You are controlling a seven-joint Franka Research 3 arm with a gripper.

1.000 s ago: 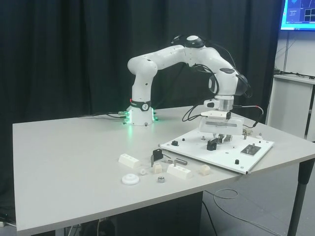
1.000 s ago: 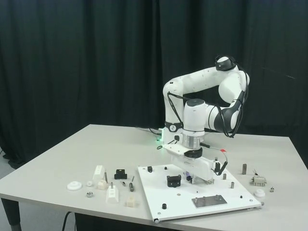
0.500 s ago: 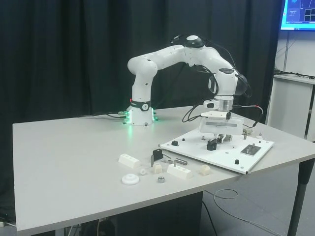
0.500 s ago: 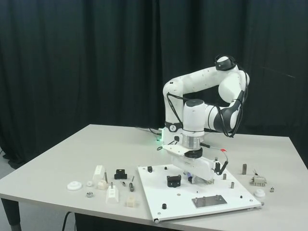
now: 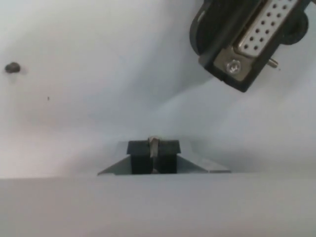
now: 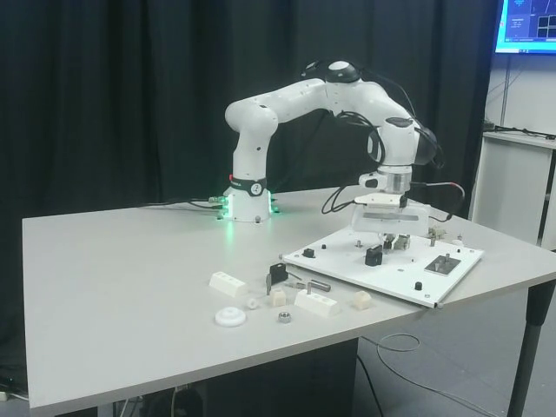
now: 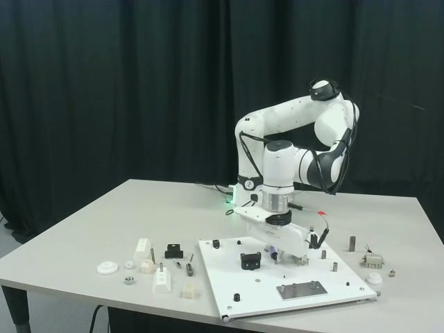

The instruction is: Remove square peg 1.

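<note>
The gripper (image 5: 154,157) hangs low over the white board (image 7: 229,277), and its two black fingers (image 5: 140,158) are drawn almost together. Only a thin grey sliver shows between them. I take that sliver for the peg (image 5: 154,144), pinched at its upper end. Whether its foot sits in the board's hole or has cleared it is hidden behind the fingers.

The relation that matters is that the peg lies straight under the hand, at six o'clock from the wrist in the second room view. Its long axis stands upright, in line with the fingers. So the move seems to call for a pull to twelve o'clock, along that axis, with no sideways lean that could jam a square shaft.

In the second room view a black block (image 7: 250,261) stands on the board near the gripper (image 7: 277,257), at nine o'clock. A grey plate (image 7: 302,290) lies towards five o'clock.
</note>
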